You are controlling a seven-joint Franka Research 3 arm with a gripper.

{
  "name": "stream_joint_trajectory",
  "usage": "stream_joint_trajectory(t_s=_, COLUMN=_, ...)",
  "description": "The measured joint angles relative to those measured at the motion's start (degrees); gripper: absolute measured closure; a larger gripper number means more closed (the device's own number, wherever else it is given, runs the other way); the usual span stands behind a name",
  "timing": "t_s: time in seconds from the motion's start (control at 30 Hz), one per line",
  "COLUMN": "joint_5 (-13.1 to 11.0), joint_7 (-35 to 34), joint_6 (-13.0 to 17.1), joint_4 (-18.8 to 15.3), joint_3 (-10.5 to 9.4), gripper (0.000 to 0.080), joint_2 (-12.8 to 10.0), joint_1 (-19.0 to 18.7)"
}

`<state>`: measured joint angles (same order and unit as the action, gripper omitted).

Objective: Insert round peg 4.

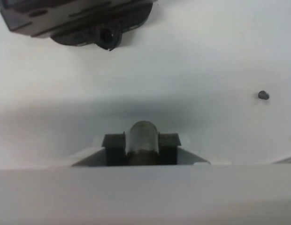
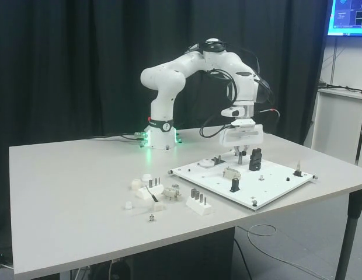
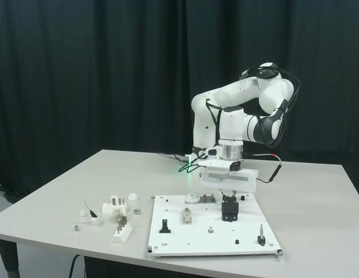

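Wrist view: the pincer [image 1: 143, 149] is pinching the peg [image 1: 143, 137] between its black pads, the peg's rounded end showing over the white board [image 1: 192, 70]; a black fixture [image 1: 80, 21] sits further off on the board, and a small dark hole [image 1: 263, 95] lies off to one side.

First room view: the arm [image 2: 198, 67] reaches out over the board [image 2: 274, 189], the pincer [image 2: 240, 155] hanging above it just beside the black fixture [image 2: 255, 160]; the peg [image 2: 240, 158] looks clear of the surface; spare parts [image 2: 163, 195] lie on the tabletop [image 2: 70, 192].

Second room view: the pincer [image 3: 229, 194] hovers just above the fixture [image 3: 229, 209]; I'd call this the carry-and-align step, insertion not yet done; next it needs centring the peg over its hole, keeping it upright, then a slow straight descent.
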<state>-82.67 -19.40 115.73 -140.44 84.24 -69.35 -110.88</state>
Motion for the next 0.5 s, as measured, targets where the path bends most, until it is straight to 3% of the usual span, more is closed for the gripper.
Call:
stream_joint_trajectory(t_s=0.3, joint_5=-0.14, joint_7=-0.58, joint_6=1.05, joint_4=0.14, joint_3=-0.51, gripper=0.0623, joint_2=0.0, joint_1=0.1)
stream_joint_trajectory(t_s=0.33, joint_5=-0.14, joint_7=-0.83, joint_6=1.13, joint_4=0.16, joint_3=-0.52, gripper=0.0309, joint_2=0.0, joint_1=0.11)
stream_joint_trajectory(t_s=0.5, joint_5=-0.14, joint_7=-1.84, joint_6=1.76, joint_4=0.25, joint_3=-0.52, gripper=0.0309, joint_2=0.0, joint_1=0.15)
